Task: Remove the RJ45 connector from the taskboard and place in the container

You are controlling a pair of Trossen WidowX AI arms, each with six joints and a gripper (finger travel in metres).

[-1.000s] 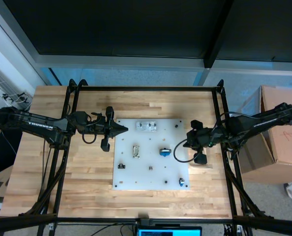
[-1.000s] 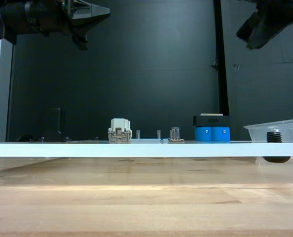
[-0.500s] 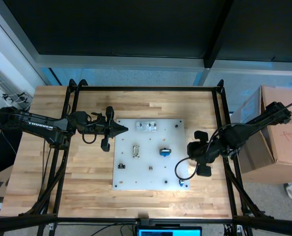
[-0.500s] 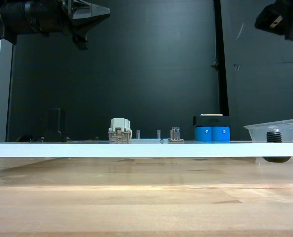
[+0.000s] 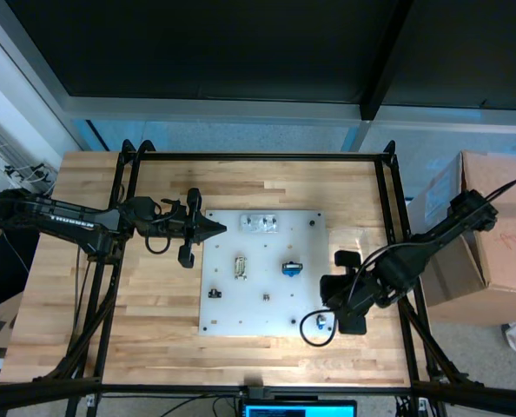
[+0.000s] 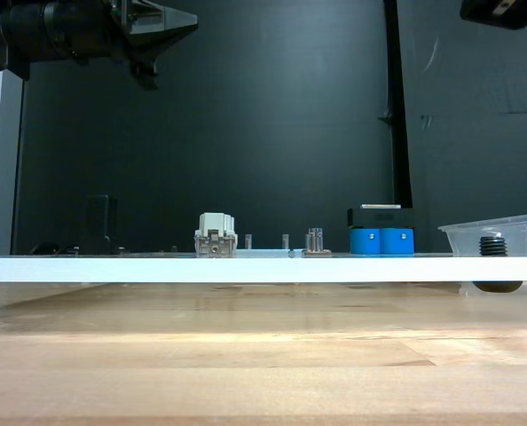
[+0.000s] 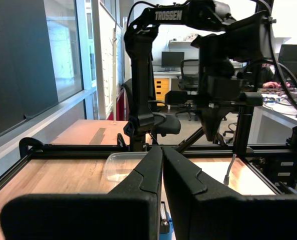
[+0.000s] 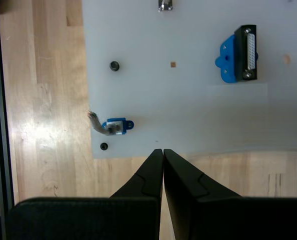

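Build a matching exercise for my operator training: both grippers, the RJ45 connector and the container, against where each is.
1 left gripper
2 right gripper
3 RJ45 connector
4 container

A seated at the board's near right corner
B on the table, right of the board
C above the board's left edge
D above the board's right edge

Pairs: 1-C, 2-D, 3-A, 4-B

A wooden bench [image 5: 84, 313] carries a black frame [image 5: 258, 157] around its edges. A cardboard box [image 5: 501, 243] stands beyond its right side, and a lit screen [image 5: 299, 408] shows at the near edge. A blue D-sub connector [image 8: 237, 53] and a pale rectangular connector [image 6: 215, 236] sit near each other, not touching.
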